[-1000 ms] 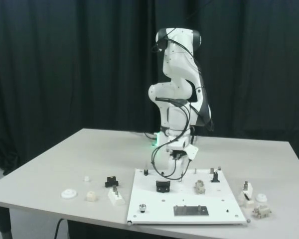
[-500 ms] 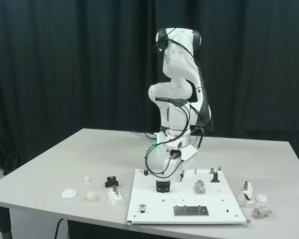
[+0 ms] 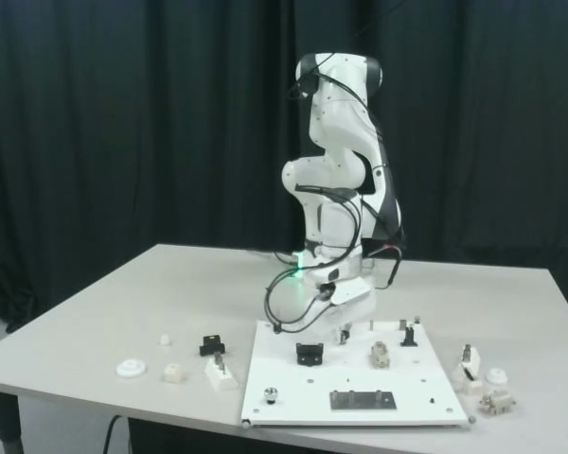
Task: Insert BNC.
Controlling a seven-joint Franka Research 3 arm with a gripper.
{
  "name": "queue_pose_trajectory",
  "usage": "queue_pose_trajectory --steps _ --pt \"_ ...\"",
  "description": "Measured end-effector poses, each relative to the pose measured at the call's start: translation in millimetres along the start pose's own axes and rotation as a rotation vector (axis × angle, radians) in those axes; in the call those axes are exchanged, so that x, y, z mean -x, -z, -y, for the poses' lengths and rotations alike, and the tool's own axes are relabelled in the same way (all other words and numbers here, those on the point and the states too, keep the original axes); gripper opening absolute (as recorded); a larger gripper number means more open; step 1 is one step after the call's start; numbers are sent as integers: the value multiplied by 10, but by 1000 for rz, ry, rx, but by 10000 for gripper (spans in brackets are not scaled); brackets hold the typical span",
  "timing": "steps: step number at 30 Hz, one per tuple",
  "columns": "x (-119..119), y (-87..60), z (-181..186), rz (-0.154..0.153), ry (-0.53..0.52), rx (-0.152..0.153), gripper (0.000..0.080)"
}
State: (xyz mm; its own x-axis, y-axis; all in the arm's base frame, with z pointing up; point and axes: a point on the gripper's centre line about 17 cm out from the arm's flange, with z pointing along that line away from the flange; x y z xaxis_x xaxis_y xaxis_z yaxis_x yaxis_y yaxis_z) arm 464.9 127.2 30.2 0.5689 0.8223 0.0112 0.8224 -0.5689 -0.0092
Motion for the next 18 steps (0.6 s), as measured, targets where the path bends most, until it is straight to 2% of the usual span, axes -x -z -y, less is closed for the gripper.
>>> queue_pose_trajectory --steps 6,18 --pt "-3 3 0 -1 -170 0 120" --pt "-1 5 0 -2 -346 0 120"
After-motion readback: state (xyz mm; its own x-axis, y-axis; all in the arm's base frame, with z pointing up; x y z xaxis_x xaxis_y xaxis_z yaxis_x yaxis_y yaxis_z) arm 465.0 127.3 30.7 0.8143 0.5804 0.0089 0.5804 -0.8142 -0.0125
